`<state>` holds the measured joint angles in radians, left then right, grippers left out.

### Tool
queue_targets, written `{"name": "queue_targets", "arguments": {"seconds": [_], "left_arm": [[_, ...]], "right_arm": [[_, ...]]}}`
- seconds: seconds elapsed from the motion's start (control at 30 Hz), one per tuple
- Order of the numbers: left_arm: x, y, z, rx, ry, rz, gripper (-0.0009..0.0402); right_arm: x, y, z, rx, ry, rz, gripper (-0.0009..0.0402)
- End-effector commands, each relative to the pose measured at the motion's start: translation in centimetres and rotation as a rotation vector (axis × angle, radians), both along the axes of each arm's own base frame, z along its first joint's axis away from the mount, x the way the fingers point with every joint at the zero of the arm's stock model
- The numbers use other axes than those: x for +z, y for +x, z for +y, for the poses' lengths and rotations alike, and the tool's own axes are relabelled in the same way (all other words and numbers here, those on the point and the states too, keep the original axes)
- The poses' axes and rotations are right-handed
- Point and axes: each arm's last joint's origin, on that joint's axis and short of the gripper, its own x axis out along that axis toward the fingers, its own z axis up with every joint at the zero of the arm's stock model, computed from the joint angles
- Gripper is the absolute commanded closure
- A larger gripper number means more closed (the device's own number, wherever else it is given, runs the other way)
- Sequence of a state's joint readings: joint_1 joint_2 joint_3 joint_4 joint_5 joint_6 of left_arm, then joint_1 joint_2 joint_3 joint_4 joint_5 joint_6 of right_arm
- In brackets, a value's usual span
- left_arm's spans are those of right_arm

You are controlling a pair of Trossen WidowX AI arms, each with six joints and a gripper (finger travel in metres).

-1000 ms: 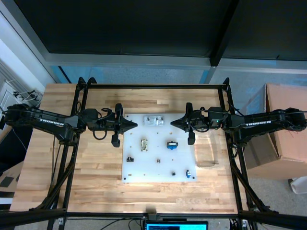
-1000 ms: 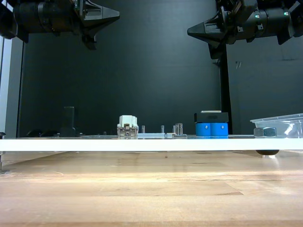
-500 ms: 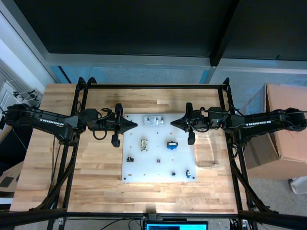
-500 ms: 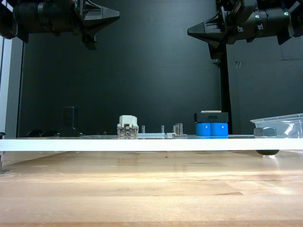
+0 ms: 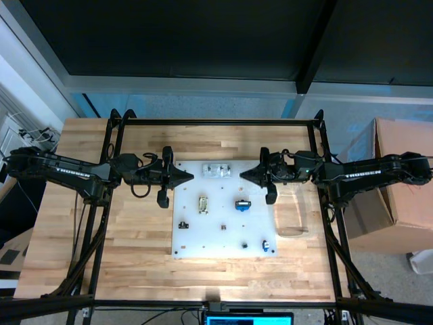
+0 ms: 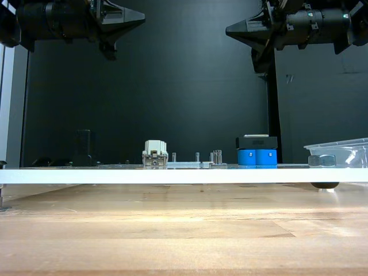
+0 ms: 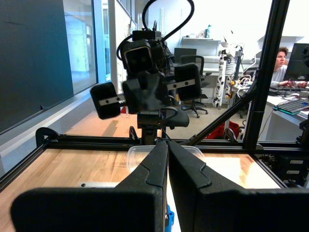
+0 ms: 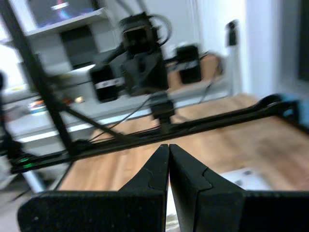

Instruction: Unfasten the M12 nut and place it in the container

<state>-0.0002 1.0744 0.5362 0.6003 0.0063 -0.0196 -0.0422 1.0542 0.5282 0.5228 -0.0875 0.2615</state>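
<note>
The small silver M12 nut [image 5: 266, 244] sits on its stud near the white board's [image 5: 203, 233] near right edge; in the low view the nut [image 6: 321, 160] shows in front of the clear container [image 6: 345, 150]. The container [image 5: 295, 213] lies just right of the board and holds nothing that I can see. My left gripper [image 5: 191, 177] hangs high over the board's far left corner, fingers [image 7: 154, 166] shut and empty. My right gripper [image 5: 242, 175] hangs high over the board's far right part, fingers [image 8: 154, 169] shut and empty. Both grippers are far from the nut.
On the board stand a blue block [image 5: 242, 204], a grey-white connector [image 5: 203, 203], a small silver post [image 5: 224, 227] and a clear part [image 5: 218, 170] at the far edge. A black frame [image 5: 216, 122] surrounds the table. A cardboard box [image 5: 399, 183] stands at the right.
The right arm has shifted slightly, its gripper tip a little higher and further left in the low view. The left arm and the nut have not moved.
</note>
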Motion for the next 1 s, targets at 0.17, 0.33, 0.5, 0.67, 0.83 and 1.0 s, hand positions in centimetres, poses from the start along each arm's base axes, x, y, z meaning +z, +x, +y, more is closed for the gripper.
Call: {"name": "queue_targets", "arguments": {"seconds": [0.17, 0.33, 0.5, 0.67, 0.83, 1.0], "left_arm": [[0.0, 0.0, 0.0, 0.0, 0.0, 0.0, 0.0393], [0.0, 0.0, 0.0, 0.0, 0.0, 0.0, 0.0393], [0.0, 0.0, 0.0, 0.0, 0.0, 0.001, 0.0393], [0.0, 0.0, 0.0, 0.0, 0.0, 0.002, 0.0393], [0.0, 0.0, 0.0, 0.0, 0.0, 0.002, 0.0393], [0.0, 0.0, 0.0, 0.0, 0.0, 0.002, 0.0393]], "right_arm": [[-0.6, 0.3, 2.5, 0.059, -0.01, 0.221, 0.0393], [-0.1, 0.8, 5.3, 0.028, -0.053, 0.493, 0.0393], [0.4, 2.1, 7.8, 0.028, 0.032, 0.712, 0.0393], [0.5, 3.6, 9.7, -0.034, 0.134, 0.935, 0.0393], [0.7, 5.4, 11.0, -0.078, 0.265, 1.109, 0.0393], [0.7, 6.9, 12.1, -0.15, 0.307, 1.253, 0.0393]]}}
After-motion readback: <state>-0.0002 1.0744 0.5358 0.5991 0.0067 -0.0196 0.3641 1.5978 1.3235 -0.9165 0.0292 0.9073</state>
